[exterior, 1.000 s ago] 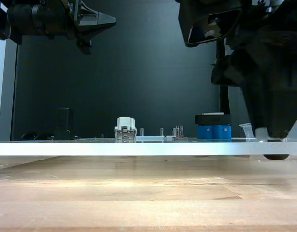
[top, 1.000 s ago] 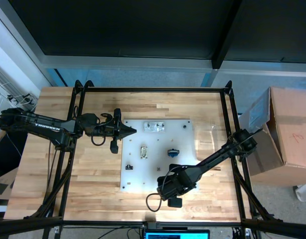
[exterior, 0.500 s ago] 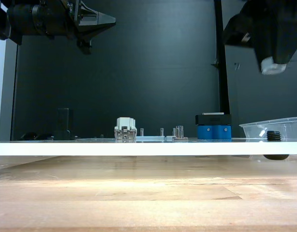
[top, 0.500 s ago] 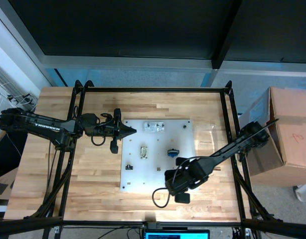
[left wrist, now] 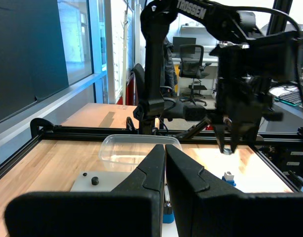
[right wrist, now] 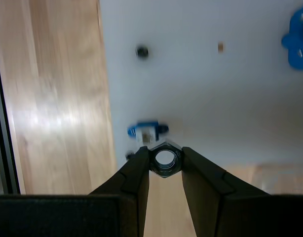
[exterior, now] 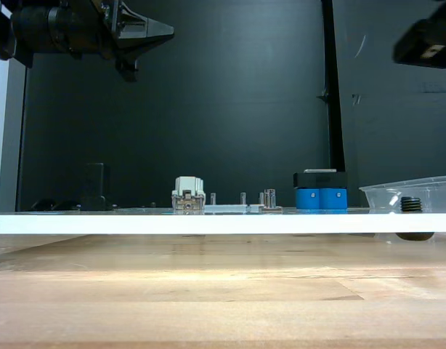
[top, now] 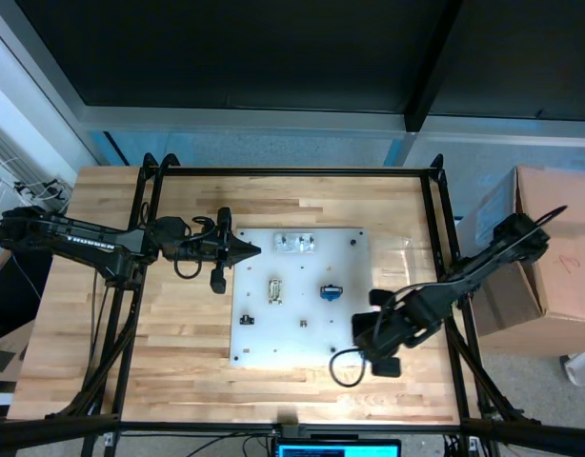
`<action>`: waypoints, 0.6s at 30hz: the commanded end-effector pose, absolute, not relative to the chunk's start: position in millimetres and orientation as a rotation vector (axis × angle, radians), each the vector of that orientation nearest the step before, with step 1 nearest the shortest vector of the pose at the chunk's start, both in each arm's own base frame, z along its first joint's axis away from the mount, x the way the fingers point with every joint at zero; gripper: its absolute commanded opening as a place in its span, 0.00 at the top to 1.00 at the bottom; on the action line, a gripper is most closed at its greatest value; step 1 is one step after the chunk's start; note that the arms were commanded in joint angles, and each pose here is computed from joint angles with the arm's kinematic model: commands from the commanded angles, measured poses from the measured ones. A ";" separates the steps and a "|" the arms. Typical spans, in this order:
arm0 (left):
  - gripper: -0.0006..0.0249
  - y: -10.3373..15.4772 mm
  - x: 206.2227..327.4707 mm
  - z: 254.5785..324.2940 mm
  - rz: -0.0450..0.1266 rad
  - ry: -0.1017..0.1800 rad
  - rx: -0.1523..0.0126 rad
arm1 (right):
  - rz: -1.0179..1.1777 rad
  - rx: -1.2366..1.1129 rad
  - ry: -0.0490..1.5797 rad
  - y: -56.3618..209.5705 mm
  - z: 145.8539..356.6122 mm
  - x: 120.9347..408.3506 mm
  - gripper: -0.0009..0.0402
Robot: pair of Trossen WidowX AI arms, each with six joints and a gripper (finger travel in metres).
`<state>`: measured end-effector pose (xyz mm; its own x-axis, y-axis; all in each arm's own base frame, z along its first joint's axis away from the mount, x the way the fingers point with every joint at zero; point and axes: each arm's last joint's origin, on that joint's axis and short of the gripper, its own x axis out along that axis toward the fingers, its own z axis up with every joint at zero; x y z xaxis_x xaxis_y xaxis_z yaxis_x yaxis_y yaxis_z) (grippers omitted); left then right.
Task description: Unfasten the M12 nut and place it in the container
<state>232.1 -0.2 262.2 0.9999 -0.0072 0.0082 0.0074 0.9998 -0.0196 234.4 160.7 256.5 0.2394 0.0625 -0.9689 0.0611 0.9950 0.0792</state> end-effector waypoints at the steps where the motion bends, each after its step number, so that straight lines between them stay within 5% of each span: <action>1: 0.98 -0.2 232.2 262.3 -0.007 -0.009 -0.020 | 0.013 0.104 1.331 156.1 256.1 215.7 0.96; 8: 0.98 -0.2 232.2 262.3 -0.007 -0.009 -0.020 | 0.026 0.111 1.338 146.2 254.3 179.1 0.96; 18: 0.98 -0.2 232.2 262.3 -0.007 -0.009 -0.020 | 0.018 0.085 1.369 138.3 235.4 162.2 0.96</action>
